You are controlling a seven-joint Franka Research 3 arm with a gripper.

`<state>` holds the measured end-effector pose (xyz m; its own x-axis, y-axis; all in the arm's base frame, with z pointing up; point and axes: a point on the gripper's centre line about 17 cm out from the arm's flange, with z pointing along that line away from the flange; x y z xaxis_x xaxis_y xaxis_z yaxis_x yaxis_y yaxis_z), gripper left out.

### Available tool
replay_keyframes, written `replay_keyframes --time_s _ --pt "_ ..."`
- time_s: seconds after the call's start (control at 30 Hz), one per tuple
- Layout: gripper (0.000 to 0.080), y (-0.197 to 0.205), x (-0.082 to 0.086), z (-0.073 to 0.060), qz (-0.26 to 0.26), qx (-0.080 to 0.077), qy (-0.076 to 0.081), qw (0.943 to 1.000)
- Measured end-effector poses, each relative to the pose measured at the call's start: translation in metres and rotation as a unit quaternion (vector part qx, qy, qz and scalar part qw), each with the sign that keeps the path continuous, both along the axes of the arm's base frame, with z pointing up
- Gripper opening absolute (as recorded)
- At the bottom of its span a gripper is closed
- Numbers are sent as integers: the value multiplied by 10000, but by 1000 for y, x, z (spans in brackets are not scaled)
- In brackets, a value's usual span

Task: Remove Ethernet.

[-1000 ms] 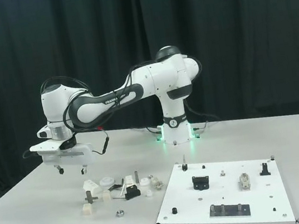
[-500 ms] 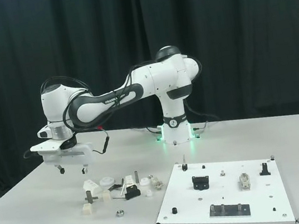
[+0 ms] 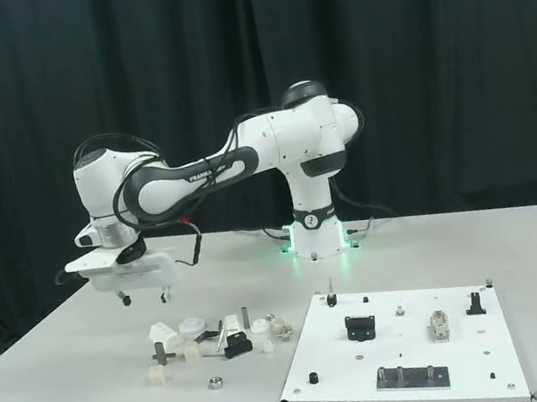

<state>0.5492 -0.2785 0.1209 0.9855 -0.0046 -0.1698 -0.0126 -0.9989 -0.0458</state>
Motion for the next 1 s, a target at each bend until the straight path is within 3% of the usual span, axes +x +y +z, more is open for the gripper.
replay_keyframes --time_s 0.23,0.43,0.7,1.0 --pt "800 34 -20 7 -92 306 188 9993" --pt "800 63 -36 9 -137 425 250 9987" --pt "800 104 -58 7 -145 470 269 9984" --pt "800 148 -79 2 -178 380 246 9988"
